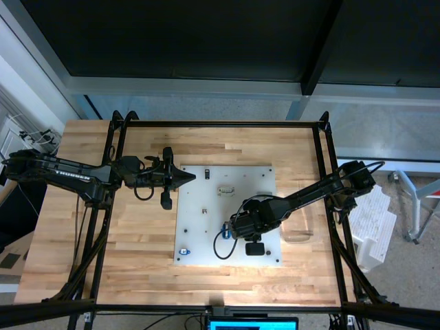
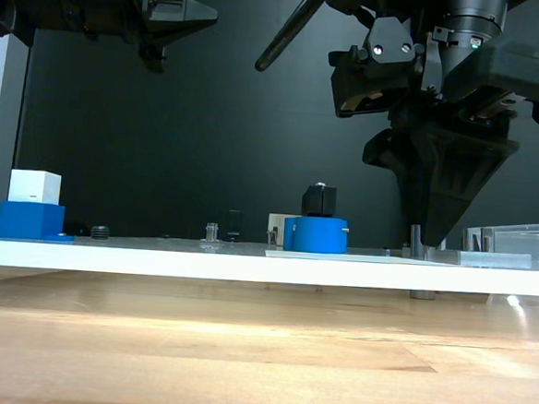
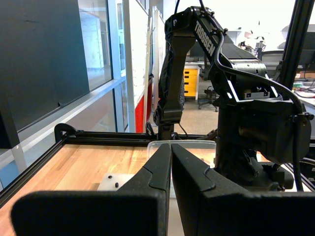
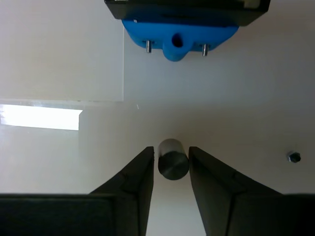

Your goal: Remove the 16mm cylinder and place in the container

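Observation:
The 16mm cylinder is a short grey metal rod standing upright in the white board; in the low view the cylinder shows beside a black finger. My right gripper points straight down over it. It is open, with one finger close on each side of the rod and a thin gap showing. From above, the right gripper hides the rod. The container is a clear tub just off the board's right edge. My left gripper hangs shut and raised over the board's left edge, holding nothing.
A blue connector piece with two small pins sits on the board just beyond the rod, and a small screw head lies to one side. A blue block with a white cube stands at the board's near left corner. Black frame rails border the table.

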Available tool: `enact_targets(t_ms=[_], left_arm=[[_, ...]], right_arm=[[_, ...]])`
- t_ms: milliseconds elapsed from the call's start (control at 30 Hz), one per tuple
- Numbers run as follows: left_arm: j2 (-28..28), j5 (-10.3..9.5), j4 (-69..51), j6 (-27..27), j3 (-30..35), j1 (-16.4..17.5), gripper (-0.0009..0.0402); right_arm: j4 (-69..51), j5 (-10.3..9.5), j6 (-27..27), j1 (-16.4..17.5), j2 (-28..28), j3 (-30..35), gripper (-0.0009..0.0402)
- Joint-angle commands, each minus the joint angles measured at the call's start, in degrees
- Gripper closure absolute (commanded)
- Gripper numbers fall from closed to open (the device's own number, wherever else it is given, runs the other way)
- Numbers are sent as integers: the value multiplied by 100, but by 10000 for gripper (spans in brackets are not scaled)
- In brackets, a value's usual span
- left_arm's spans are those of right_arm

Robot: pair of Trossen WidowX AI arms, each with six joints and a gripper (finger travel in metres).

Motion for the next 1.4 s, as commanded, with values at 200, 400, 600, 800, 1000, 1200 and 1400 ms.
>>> enact_targets(t_ms=[200,400,600,800,1000,1200,1400], left_arm=[[0,2,0,0,0,2,393],[0,2,0,0,0,0,393],[2,2,0,0,0,2,393],[0,2,0,0,0,2,393],[0,2,0,0,0,0,393],[0,2,2,0,0,2,393],[0,2,0,0,0,0,393]], right_arm=[[7,0,0,0,0,-4,358],[7,-2,2,0,-9,-4,382],[-26,0,0,0,-177,11,387],[-184,0,-2,-22,-527,59,386],[-332,0,0,-33,-997,59,386],[-575,2,2,-35,-1331,57,386],[-614,2,2,-35,-1458,4,386]])
